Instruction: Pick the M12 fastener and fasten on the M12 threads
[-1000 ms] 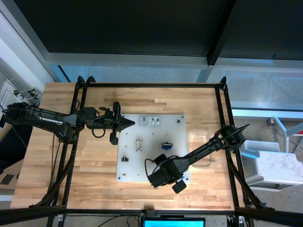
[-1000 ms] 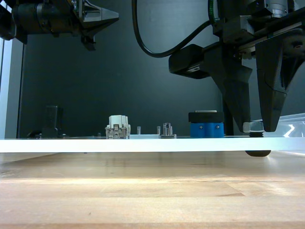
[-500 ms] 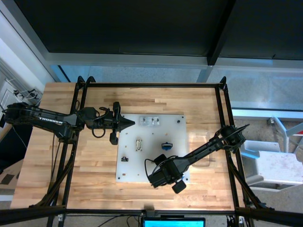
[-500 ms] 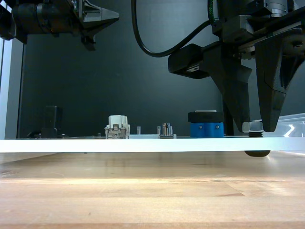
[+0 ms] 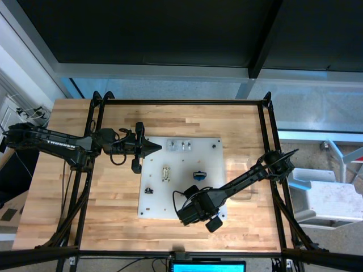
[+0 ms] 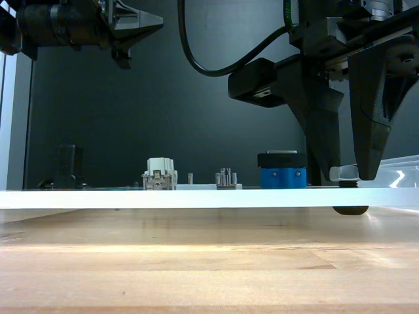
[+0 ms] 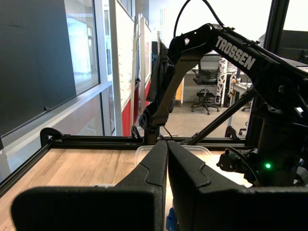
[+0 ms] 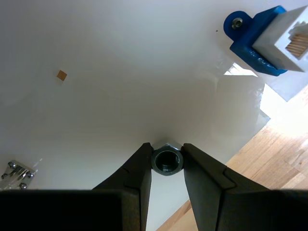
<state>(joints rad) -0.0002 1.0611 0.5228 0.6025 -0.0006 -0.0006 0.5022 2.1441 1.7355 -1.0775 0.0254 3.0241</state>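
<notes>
The right pincer (image 6: 347, 175) stands at the near right edge of the board (image 5: 161, 201), clenched on the nut (image 8: 166, 161) with a finger touching each side. The nut sits atop its stud (image 6: 351, 184), ribs showing beneath, so fastening seems in hand. Next, it likely must let go cleanly and lift straight up. The left pincer (image 7: 167, 142), clenched empty, hangs over the board's far left corner.
</notes>
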